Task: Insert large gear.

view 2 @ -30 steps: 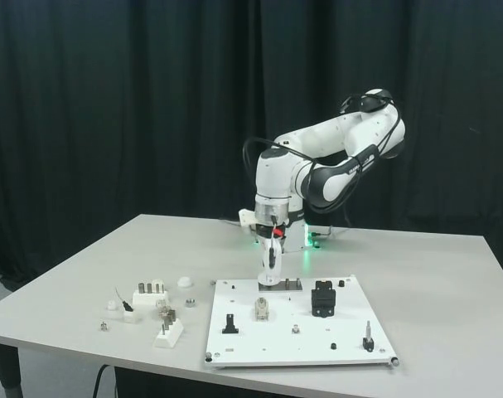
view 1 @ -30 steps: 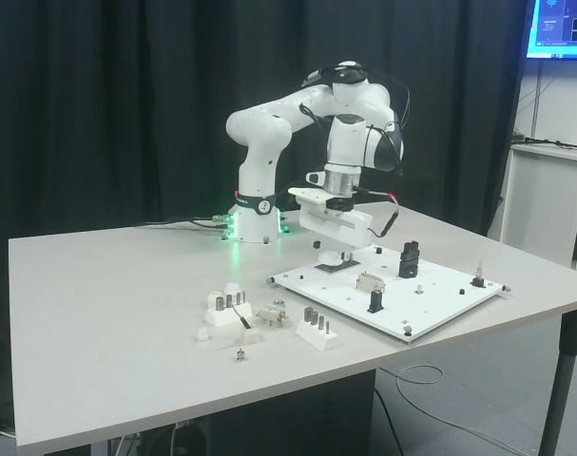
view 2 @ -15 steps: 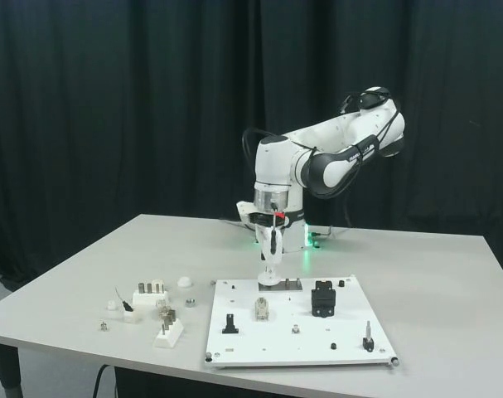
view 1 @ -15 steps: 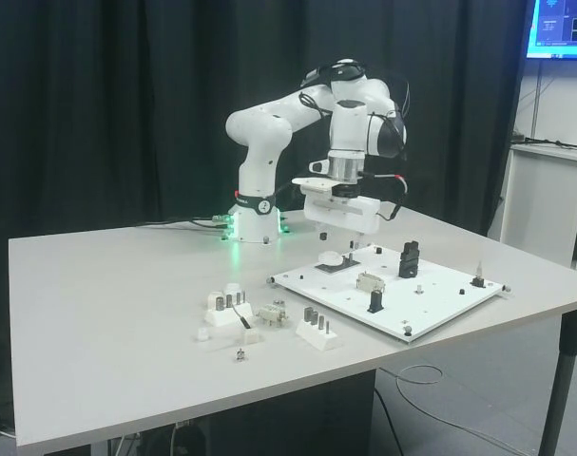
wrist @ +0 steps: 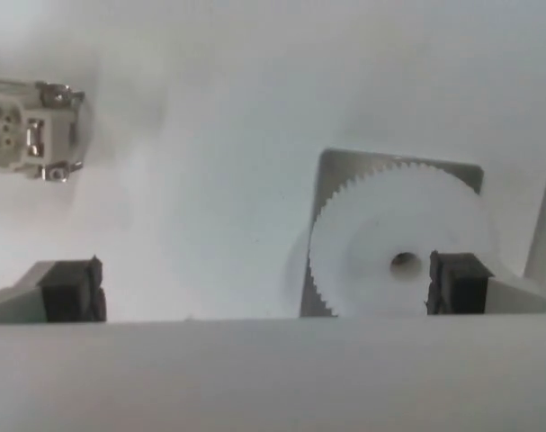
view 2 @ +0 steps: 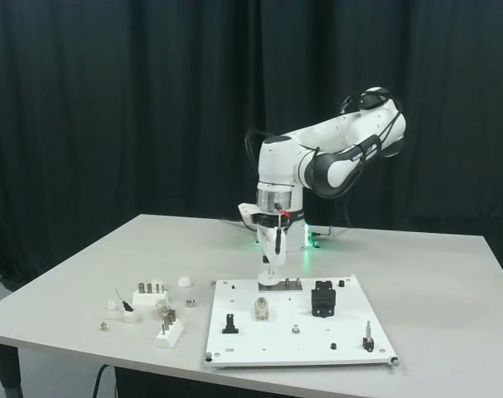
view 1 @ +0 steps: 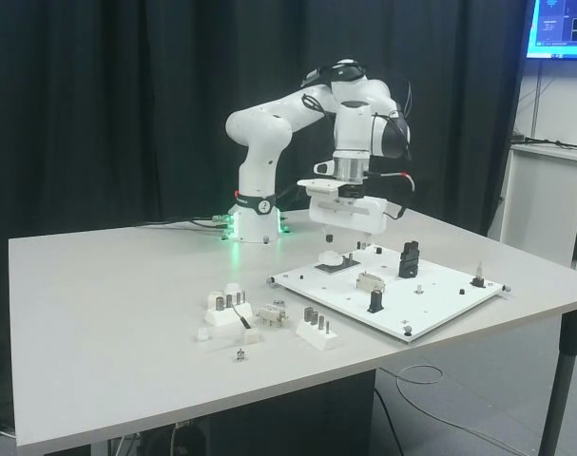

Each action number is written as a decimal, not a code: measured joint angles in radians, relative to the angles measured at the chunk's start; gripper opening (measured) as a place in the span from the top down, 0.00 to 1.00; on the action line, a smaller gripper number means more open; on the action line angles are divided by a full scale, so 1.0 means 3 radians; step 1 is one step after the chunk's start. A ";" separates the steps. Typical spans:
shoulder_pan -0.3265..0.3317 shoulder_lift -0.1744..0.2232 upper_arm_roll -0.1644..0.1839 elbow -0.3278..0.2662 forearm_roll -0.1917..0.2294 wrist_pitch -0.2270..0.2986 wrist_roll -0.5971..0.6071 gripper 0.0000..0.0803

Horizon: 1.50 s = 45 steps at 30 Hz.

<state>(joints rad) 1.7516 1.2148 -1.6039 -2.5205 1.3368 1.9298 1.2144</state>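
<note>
Over the white assembly board (view 1: 431, 294), the Franka arm's gripper (view 1: 346, 238) is hanging with its two fingers spread wide and nothing between them. The wrist view is showing both black fingertip pads (wrist: 72, 291) far apart, one of them overlapping the rim of the large gear (wrist: 400, 241) in the picture, though both room views are showing the gripper clear above it. That gear, white and toothed with a small hole at its centre, is lying flat on a grey square plate (wrist: 330, 171) near the board's edge closest to the robot base; in the first room view it is sitting just below the gripper (view 1: 331, 257), and in the second it is appearing as a pale disc under the fingers (view 2: 268, 279). A multi-pin connector (wrist: 28, 131) is standing on the board a little apart from the gear. A black block (view 1: 409, 258) is sitting further along the board, and a small black bracket (view 1: 375, 302) is standing near its front edge. Beside the board, on the grey table (view 1: 107, 304), several white holders with small grey pegs (view 1: 318, 326) are lying in a loose group. At the arm's base (view 1: 254, 223) green lights are glowing.
</note>
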 joint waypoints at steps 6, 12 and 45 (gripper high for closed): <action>0.0003 -0.0001 0.0070 0.0009 0.0002 0.0000 0.0000 0.00; 0.0013 -0.0001 0.0128 0.0030 0.0021 0.0009 0.0000 0.00; 0.0018 -0.0001 0.0259 0.0029 0.0039 0.0174 0.0011 0.00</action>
<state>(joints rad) 1.7569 1.2145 -1.5263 -2.5118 1.3484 1.9819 1.2178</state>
